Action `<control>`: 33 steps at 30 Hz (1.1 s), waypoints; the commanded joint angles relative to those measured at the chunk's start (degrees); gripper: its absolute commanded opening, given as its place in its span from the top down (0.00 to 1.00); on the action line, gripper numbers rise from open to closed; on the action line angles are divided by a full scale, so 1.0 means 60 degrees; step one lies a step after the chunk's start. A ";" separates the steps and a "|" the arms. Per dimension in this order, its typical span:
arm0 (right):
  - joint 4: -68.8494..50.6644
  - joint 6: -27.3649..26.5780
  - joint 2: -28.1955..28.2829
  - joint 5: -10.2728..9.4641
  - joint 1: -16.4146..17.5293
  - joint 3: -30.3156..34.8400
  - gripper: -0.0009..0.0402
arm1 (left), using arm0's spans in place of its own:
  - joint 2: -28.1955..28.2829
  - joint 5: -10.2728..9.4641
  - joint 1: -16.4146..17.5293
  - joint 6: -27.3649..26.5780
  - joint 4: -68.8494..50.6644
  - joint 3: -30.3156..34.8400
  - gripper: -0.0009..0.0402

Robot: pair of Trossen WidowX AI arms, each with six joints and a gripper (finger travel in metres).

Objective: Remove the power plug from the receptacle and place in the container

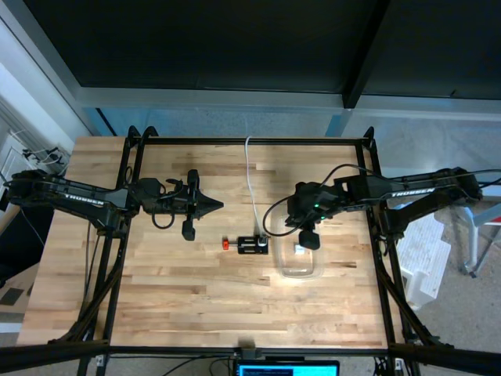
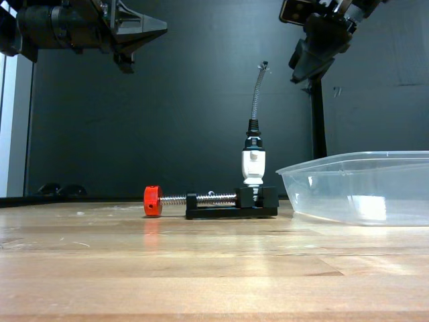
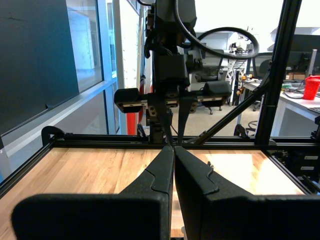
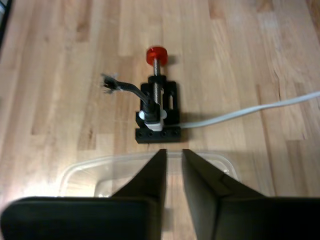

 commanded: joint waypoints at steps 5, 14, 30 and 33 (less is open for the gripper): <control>-0.0681 0.0000 0.0943 0.0372 0.0135 0.0758 0.55 | 0.0004 0.0004 0.0000 0.0000 0.0000 0.0000 0.98; -0.0663 0.0266 0.2167 0.0831 0.0739 0.1439 0.35 | 0.0004 0.0004 0.0000 0.0000 -0.0004 0.0000 0.98; -0.0619 0.0270 0.3952 0.0994 0.0984 0.2466 0.34 | 0.0004 0.0004 0.0004 0.0000 -0.0004 0.0000 0.98; -0.0623 0.0266 0.4218 0.0994 0.0984 0.2616 0.34 | 0.0004 0.0004 0.0000 0.0000 0.0000 0.0000 0.98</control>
